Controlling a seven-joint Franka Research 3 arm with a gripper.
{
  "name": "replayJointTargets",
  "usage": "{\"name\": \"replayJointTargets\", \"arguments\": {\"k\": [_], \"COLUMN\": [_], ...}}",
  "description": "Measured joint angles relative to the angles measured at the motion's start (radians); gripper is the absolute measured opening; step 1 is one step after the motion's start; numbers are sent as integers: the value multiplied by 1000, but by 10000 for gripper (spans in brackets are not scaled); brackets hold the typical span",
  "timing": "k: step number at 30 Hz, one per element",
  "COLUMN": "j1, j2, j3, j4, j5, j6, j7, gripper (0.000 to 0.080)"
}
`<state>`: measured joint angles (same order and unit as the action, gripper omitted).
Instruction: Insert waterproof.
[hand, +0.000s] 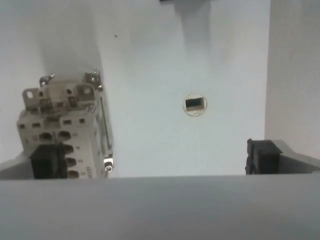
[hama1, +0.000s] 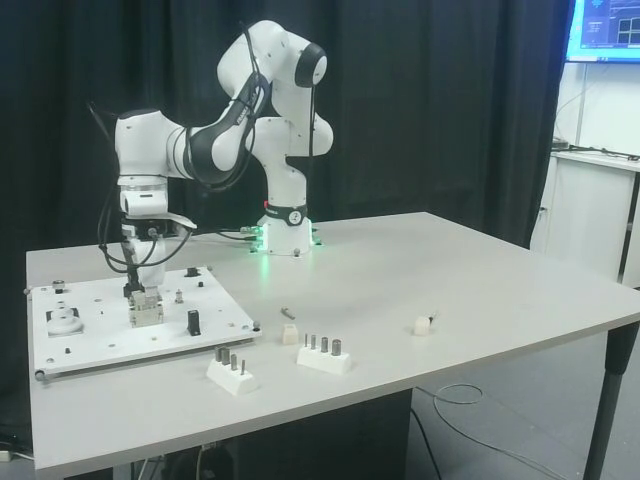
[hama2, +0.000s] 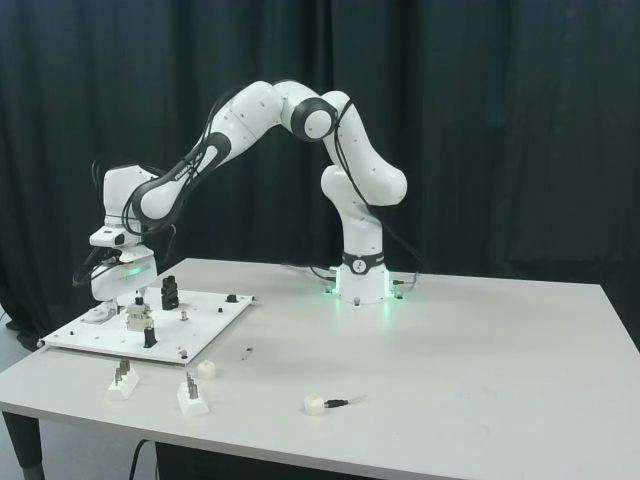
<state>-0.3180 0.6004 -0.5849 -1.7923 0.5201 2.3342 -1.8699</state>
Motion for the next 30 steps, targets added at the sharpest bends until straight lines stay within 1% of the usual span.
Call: {"name": "replayJointTargets", "arguments": {"k": [30], "j1": [-1], "j2": [5], "j3": [0], "j4": [2], "j5": [2], "j6": [6], "j7": [21], "gripper": [800]}}
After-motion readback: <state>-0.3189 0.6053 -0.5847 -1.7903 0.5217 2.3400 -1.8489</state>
